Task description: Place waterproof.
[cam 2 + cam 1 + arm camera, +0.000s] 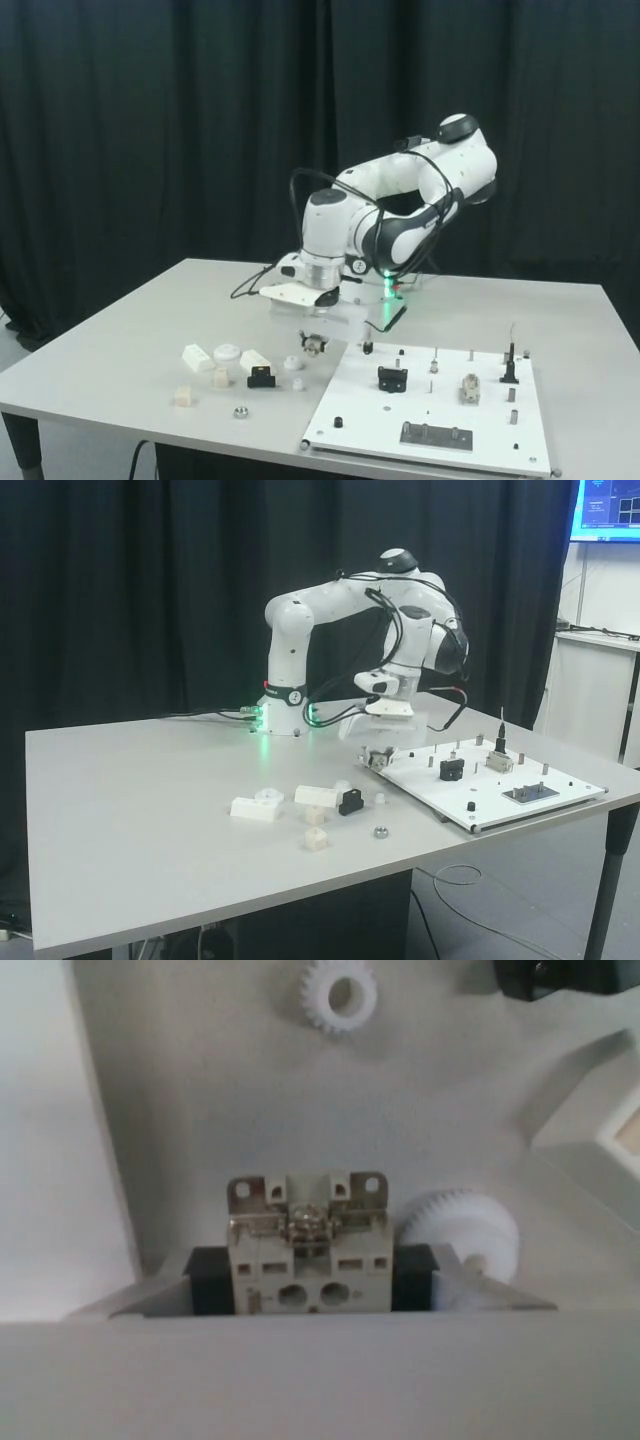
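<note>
Near, small white parts (222,365) and a nut (240,411) scattered on the table (120,350). Farther, gripper (315,344) clamped on the connector (307,1250), low by the white board's (440,415) left far corner.

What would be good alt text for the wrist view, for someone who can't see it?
A gripper holds a small white connector with metal clips between its black fingers, above a grey table. Two white gears lie on the table, one farther off and one close beside the connector, with the corner of a white board at the edge.
</note>
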`<state>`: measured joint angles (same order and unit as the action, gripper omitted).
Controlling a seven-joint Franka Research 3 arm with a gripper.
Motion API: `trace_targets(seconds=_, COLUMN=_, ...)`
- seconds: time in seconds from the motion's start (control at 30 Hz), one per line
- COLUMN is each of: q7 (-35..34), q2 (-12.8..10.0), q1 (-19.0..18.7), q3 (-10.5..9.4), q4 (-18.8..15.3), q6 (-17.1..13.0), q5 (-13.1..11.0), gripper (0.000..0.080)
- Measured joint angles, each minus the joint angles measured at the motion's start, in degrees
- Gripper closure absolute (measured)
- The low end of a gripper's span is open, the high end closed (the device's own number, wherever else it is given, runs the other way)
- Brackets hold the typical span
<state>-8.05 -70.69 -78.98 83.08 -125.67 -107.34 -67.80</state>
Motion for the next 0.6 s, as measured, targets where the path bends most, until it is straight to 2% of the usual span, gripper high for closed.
trace_targets(seconds=0.3, q7=1.54, q2=-0.2, q1=-0.44, q3=-2.95, q4=-2.85, q6=-4.22, q5=-4.01, gripper=0.049)
trace_targets(seconds=0.6, q7=1.78, q2=-0.2, q1=-0.53, q3=-3.71, q4=-3.39, q6=-5.28, q5=-4.92, gripper=0.049)
